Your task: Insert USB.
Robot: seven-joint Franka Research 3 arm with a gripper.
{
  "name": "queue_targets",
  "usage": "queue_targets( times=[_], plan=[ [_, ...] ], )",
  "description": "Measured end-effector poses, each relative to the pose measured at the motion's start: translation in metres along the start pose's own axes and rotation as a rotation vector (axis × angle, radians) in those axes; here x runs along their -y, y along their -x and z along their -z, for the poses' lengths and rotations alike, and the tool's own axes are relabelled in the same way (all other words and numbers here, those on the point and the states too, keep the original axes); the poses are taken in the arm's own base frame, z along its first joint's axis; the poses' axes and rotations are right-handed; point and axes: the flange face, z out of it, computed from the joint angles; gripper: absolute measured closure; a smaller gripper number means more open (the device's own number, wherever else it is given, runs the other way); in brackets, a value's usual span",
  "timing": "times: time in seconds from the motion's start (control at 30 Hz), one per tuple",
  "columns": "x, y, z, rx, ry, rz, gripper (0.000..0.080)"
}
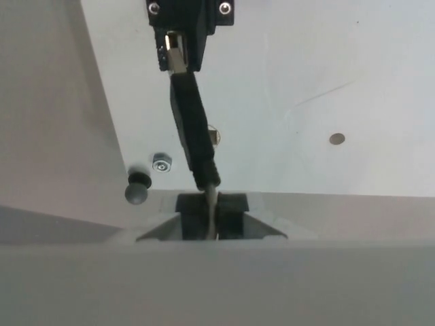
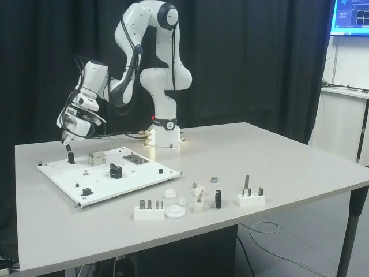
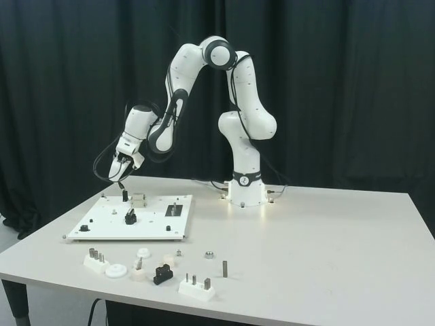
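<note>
One USB plug (image 1: 192, 122) pinched in fingers (image 1: 212, 216) — long axis toward black socket (image 1: 182, 30)

Around the USB plug (image 1: 192, 129) hanging over the white board (image 2: 109, 176) lies bare board surface, with only a black socket block (image 1: 183, 27) at the plug's tip, a small nut (image 1: 162, 162) and a black knob (image 1: 137, 189) standing nearby.
</note>
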Motion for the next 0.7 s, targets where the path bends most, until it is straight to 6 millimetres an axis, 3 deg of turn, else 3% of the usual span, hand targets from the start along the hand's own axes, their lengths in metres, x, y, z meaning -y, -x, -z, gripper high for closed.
queue_targets(
  times=[0.7],
  plan=[
    [0.0005, -0.0008, 0.0004, -0.006, -0.006, -0.001, 0.0777]
  ],
)
